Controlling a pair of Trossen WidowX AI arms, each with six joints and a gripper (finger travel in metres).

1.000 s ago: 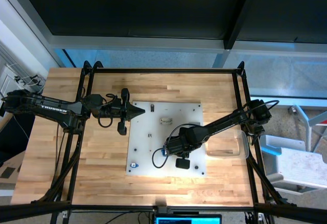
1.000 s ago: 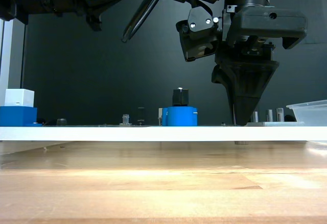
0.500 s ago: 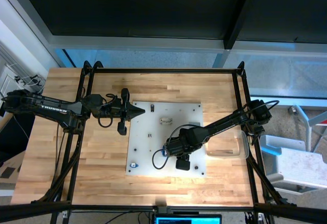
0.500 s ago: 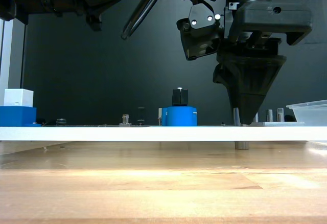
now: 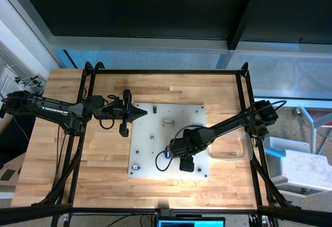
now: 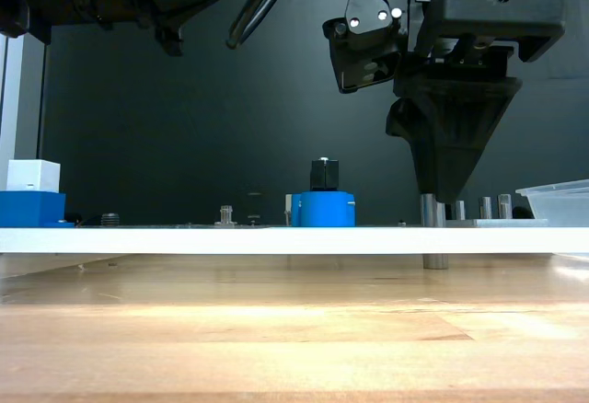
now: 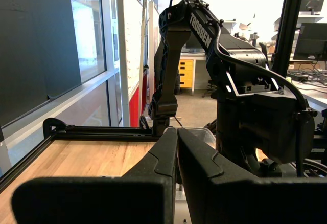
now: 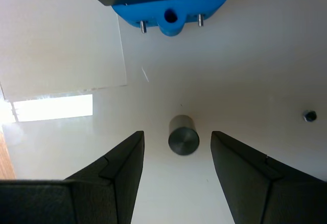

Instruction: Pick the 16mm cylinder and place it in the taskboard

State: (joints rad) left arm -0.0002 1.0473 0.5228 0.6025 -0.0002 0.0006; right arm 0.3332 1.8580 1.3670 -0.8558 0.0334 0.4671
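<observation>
The placing looks as good as done: the 16mm cylinder (image 8: pixel 183 141) stands upright on end in the taskboard (image 5: pixel 150 157), in the board's near right part, a little way from the blue connector (image 8: pixel 171 12). In the low view its grey shaft rises above the white plate, and a short grey stub shows beneath the plate's edge in line with it. That suggests the peg passes down through a hole, though from this angle I cannot be sure it is fully seated. The right tool (image 6: pixel 440 191) hangs point-down directly over the peg with its fingers (image 8: pixel 122 168) spread apart. In the right wrist view there is bare white board on either side between them and the cylinder, so nothing is gripped. What seems left is only for this arm to lift clear and go back to its side of the wooden surface (image 5: pixel 104 185). The left tool (image 5: pixel 140 112) takes no part. It is held high over the taskboard's far left edge, pointing inward, with its fingers pressed together and holding nothing.
</observation>
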